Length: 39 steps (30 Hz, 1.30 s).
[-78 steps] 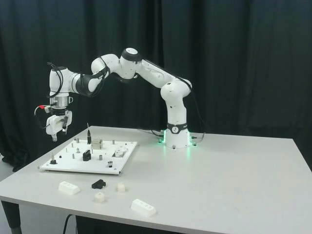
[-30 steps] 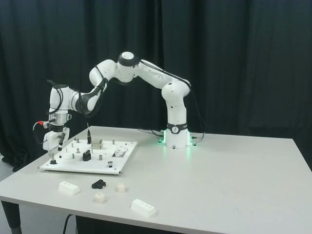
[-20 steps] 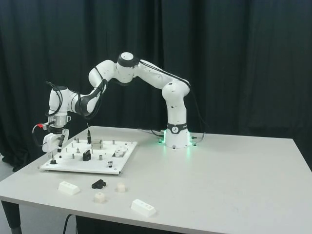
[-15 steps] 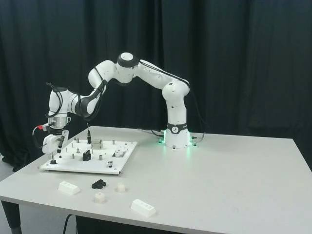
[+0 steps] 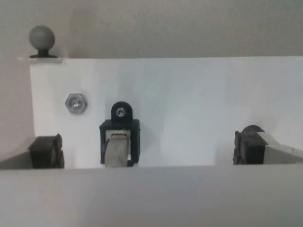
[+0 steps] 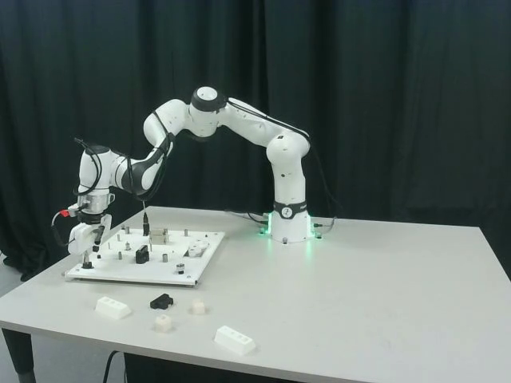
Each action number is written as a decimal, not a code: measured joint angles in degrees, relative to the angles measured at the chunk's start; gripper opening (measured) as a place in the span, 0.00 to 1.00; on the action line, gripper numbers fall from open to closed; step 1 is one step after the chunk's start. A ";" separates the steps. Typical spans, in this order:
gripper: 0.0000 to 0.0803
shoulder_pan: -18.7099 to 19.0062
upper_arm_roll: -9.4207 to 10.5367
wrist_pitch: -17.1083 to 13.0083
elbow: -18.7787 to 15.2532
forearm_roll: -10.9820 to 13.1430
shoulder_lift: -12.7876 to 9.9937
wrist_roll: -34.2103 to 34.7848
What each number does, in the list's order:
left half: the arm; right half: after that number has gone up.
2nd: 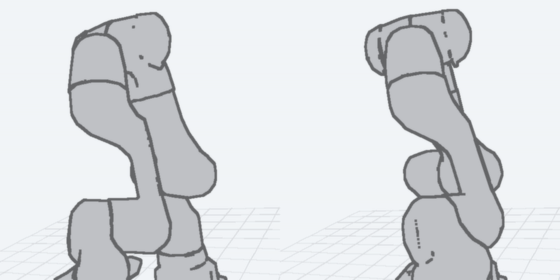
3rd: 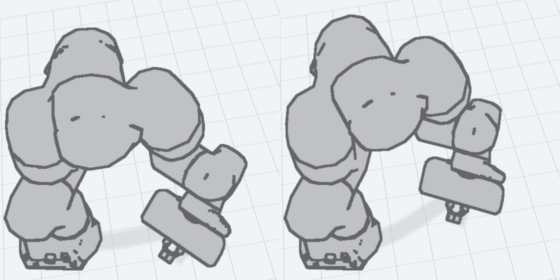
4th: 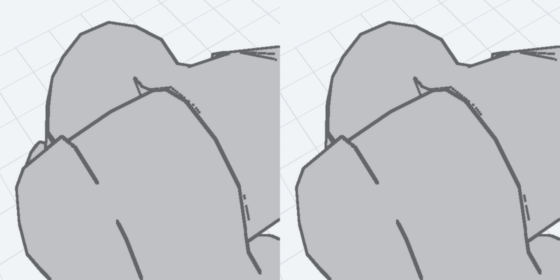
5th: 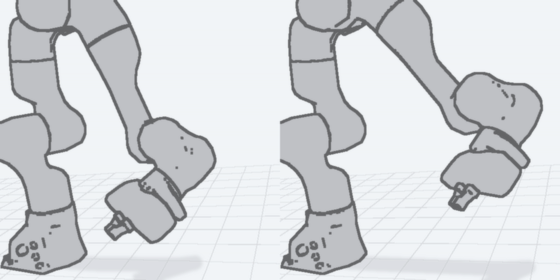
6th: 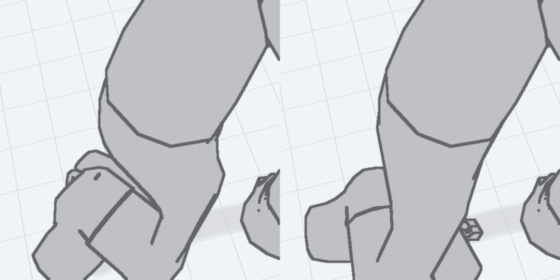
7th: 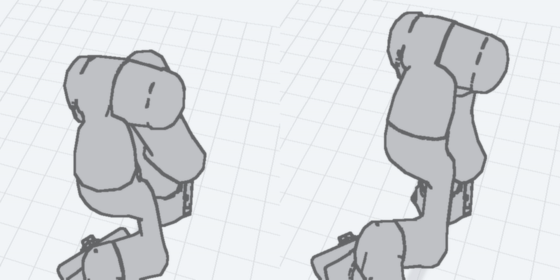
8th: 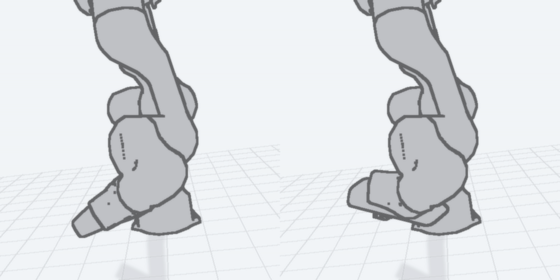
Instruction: Remove Ethernet.
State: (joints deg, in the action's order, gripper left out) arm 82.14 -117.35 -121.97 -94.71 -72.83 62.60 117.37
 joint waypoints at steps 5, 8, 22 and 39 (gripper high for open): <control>1.00 0.19 -0.29 0.00 0.27 0.00 0.00 0.75; 1.00 0.22 -0.37 0.01 0.34 0.00 0.00 0.76; 1.00 0.60 -0.77 0.19 0.34 0.04 0.00 0.76; 0.86 0.99 -1.21 0.20 0.37 0.04 0.00 0.77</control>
State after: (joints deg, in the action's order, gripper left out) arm 83.13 -118.56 -121.77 -94.33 -72.79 62.61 118.14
